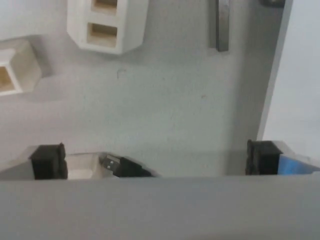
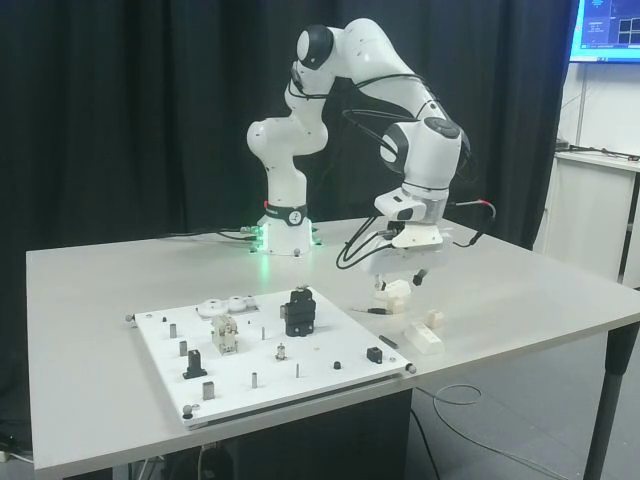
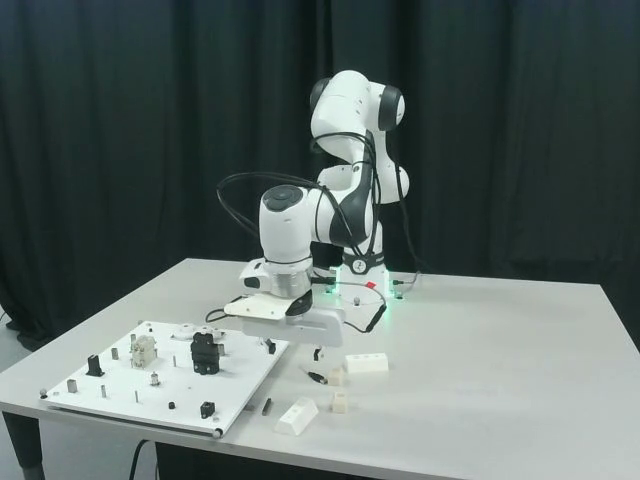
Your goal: Remove round peg 1.
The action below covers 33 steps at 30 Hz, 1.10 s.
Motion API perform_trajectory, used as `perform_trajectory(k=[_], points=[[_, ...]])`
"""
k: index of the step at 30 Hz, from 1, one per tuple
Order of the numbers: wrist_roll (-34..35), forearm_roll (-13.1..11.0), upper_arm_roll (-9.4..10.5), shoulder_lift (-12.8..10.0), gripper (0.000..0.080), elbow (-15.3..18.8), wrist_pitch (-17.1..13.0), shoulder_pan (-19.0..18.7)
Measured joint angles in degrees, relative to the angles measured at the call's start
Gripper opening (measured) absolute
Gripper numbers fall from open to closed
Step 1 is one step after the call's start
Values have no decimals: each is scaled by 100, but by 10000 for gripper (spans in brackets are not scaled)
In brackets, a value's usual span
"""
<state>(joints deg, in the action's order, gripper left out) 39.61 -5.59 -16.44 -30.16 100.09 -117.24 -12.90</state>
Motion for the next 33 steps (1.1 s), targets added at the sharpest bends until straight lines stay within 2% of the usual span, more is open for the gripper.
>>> perform_trajectory(k=[23, 33], points=[[45, 97, 23, 47, 800, 88, -92, 0], [69, 185, 22, 101, 800, 199, -264, 0]])
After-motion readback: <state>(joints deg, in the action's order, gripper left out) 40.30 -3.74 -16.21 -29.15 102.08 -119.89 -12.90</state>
